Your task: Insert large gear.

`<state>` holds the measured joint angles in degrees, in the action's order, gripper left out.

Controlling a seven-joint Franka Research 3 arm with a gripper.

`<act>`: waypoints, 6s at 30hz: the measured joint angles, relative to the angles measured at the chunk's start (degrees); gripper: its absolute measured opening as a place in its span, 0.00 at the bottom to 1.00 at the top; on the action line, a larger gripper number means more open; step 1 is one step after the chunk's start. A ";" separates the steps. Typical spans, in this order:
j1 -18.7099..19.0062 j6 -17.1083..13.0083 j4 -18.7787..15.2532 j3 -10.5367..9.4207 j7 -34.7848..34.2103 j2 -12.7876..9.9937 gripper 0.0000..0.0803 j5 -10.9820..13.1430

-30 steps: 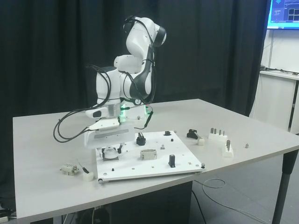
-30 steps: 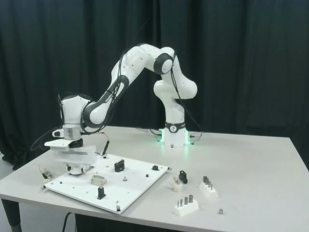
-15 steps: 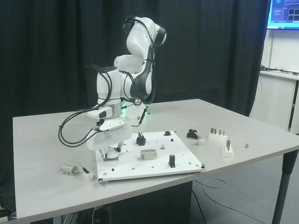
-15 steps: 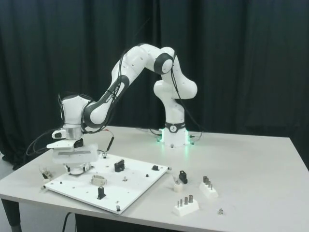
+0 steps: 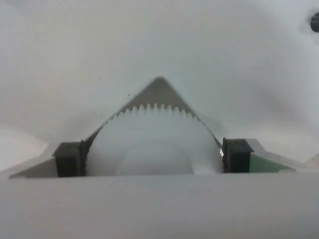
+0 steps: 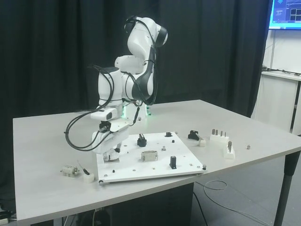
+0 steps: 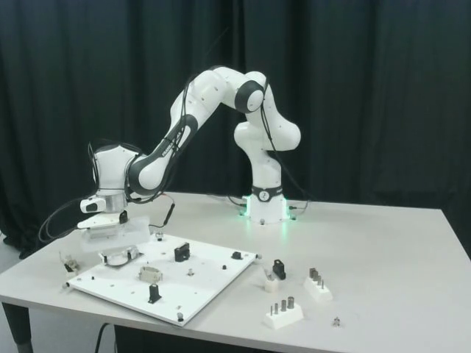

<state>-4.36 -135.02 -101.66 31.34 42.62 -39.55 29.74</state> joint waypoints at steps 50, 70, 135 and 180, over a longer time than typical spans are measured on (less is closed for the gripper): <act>-0.36 -0.64 -0.38 0.75 -34.85 0.55 0.90 1.86; -0.28 0.40 -0.51 3.54 -40.83 2.48 1.00 0.63; -0.71 -3.35 -0.77 2.94 -44.70 0.68 1.00 0.83; 1.72 -0.24 -1.15 2.52 -44.64 1.60 1.00 1.34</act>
<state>-2.64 -135.26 -102.81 33.86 -2.01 -37.95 31.08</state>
